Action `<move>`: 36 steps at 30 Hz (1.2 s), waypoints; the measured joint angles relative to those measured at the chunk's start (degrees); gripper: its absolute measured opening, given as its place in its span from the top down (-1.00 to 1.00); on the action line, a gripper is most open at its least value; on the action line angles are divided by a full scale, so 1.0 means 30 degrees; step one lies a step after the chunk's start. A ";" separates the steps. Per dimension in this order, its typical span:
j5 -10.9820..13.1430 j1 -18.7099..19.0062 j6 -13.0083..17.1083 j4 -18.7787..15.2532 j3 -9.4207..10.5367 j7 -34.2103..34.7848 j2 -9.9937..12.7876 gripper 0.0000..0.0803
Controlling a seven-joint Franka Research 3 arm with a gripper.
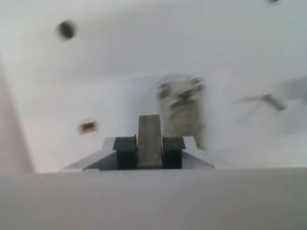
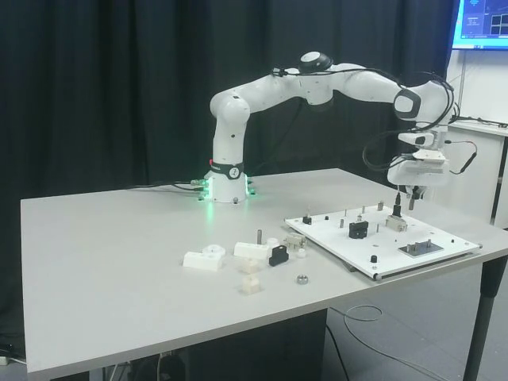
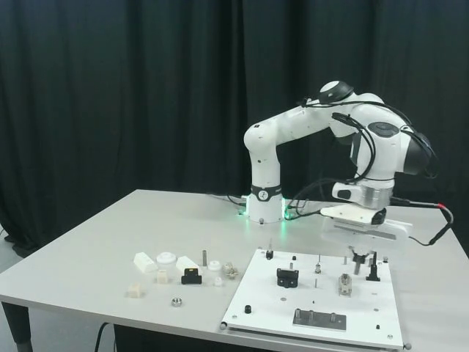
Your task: Place square peg 3.
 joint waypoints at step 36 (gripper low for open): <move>-0.1735 -0.2460 0.1011 -0.4989 -0.2178 -0.7626 0.0660 0.73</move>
